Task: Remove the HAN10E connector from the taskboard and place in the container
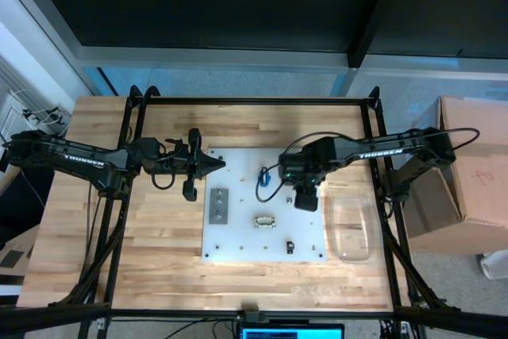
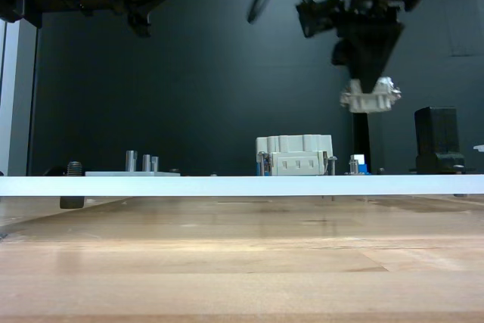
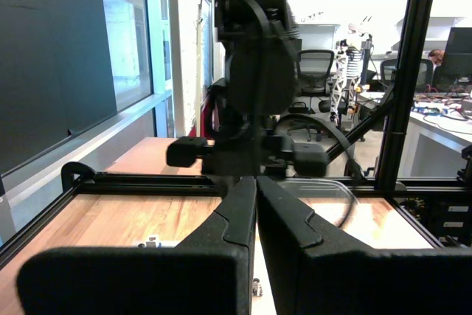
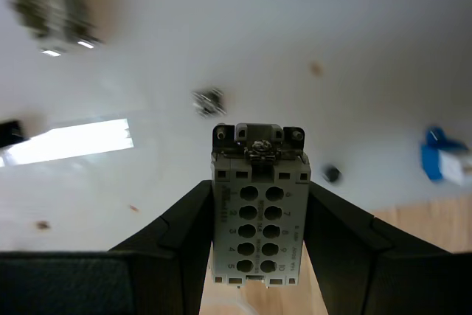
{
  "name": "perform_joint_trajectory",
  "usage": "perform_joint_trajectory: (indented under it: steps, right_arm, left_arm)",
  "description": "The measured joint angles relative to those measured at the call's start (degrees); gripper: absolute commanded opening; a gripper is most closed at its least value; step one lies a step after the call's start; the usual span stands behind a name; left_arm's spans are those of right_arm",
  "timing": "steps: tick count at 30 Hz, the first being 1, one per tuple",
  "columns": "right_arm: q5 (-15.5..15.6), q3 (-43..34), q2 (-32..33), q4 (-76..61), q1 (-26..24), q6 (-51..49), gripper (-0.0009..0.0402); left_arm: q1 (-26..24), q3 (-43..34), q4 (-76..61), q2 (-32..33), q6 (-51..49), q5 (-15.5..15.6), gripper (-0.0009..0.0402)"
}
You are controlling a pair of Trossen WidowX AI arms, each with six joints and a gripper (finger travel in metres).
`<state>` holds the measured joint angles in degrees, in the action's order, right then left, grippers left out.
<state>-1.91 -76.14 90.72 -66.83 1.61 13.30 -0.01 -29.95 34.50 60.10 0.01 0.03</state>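
Right gripper [image 2: 370, 87] is clamping the HAN10E connector [image 2: 369, 99] between its two black fingers [image 4: 184, 219], one pressing on each long side of the pale grey body. The ten-hole face of that body is showing in the right wrist view. The connector is hanging in the air, well above the white taskboard [image 1: 238, 244] and clear of everything standing on it. In the low view it is sitting a little askew under the tapering fingertips.

Reading the board in the high view as a clock face, this gripper is hovering at about 3 o'clock from the middle, inside the board's edge. The clear container [image 1: 353, 229] is lying on the wooden table [image 1: 159, 275] just beyond that edge, at about 4 o'clock. The connector is hanging short of it, over the board.

A pale housing [image 1: 264, 221] is standing just toward 6 o'clock from the board's middle. A grey metal plate [image 1: 218, 205] is lying at 9 o'clock, a blue part [image 1: 264, 176] is sitting at 12 o'clock, and a small black part [image 1: 290, 246] is standing at 5 o'clock.

Over the board's 10 o'clock corner the left gripper [image 1: 216, 163] is hovering high and pointing toward 3 o'clock, its fingers [image 3: 236, 212] pressing together tip to tip. A cardboard box [image 1: 468, 172] is standing beyond the table at 3 o'clock.
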Motion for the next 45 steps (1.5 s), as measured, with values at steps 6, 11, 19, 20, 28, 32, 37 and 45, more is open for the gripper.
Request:
perform_joint_trajectory:
  steps: [6, 11, 19, 20, 28, 32, 37, 45]
  right_arm:
    - [0.0, 7.0, -5.0, 0.1, -5.2, 0.8, 0.0004]
    - [0.0, 12.0, -9.6, 0.3, -9.0, 0.8, 0.0004]
    - [0.0, 17.1, -16.5, 0.5, -13.3, 1.2, 0.0004]
    - [0.0, 17.3, -17.1, 0.4, -13.7, 1.3, 0.0004]
    - [0.0, 20.6, -21.0, 0.1, -17.0, 1.5, 0.0004]
    - [0.0, 21.9, -22.1, 0.0, -18.6, 3.5, 0.0004]
    - [0.0, 23.9, -22.6, 0.0, -20.8, 5.1, 0.0004]
    - [-0.6, 27.8, -22.9, 1.2, -24.0, 7.4, 0.0004]
  left_arm:
    - [0.0, 0.0, 0.0, 0.0, 0.0, 0.0, 0.0]
    - [0.0, 0.0, 0.0, 0.0, 0.0, 0.0, 0.0]
    - [0.0, 0.0, 0.0, 0.0, 0.0, 0.0, 0.0]
    - [0.0, 0.0, 0.0, 0.0, 0.0, 0.0, 0.0]
    - [0.0, 0.0, 0.0, 0.0, 0.0, 0.0, 0.0]
    - [0.0, 0.0, 0.0, 0.0, 0.0, 0.0, 0.0]
    - [0.0, 0.0, 0.0, 0.0, 0.0, 0.0, 0.0]
    - [0.0, 0.0, 0.0, 0.0, 0.0, 0.0, 0.0]
